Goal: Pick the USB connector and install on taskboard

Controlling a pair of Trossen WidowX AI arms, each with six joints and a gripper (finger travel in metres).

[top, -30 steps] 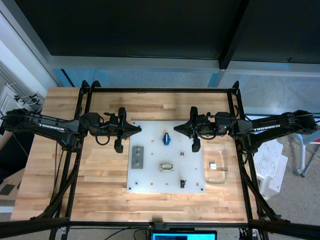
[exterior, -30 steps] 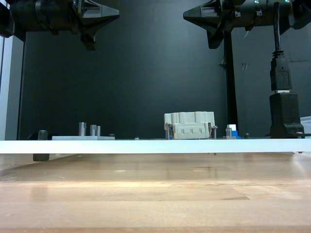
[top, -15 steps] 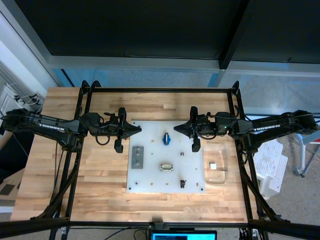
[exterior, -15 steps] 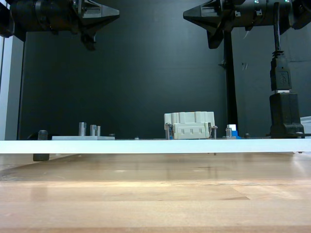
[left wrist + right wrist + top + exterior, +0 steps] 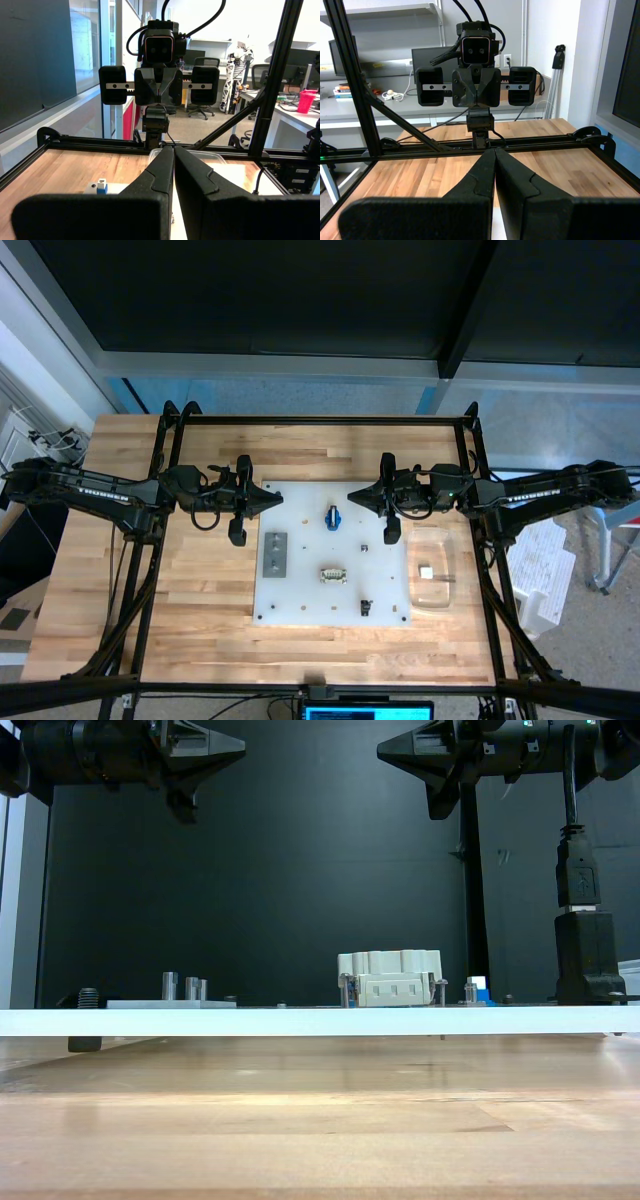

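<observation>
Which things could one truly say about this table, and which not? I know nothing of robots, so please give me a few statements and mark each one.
1. The black plug stands in the upright port, with a silver band between them. True.
2. The right gripper is holding the plug. False: it is shut on nothing, raised over the far part of the white board, well away from the plug.
3. The clear tray holds a white block with no plug on it. True.
4. The left gripper is wide open. False: it is shut, raised over the board's far left corner.
5. The blue fitting lies in the tray. False: it stands on the white board.
</observation>
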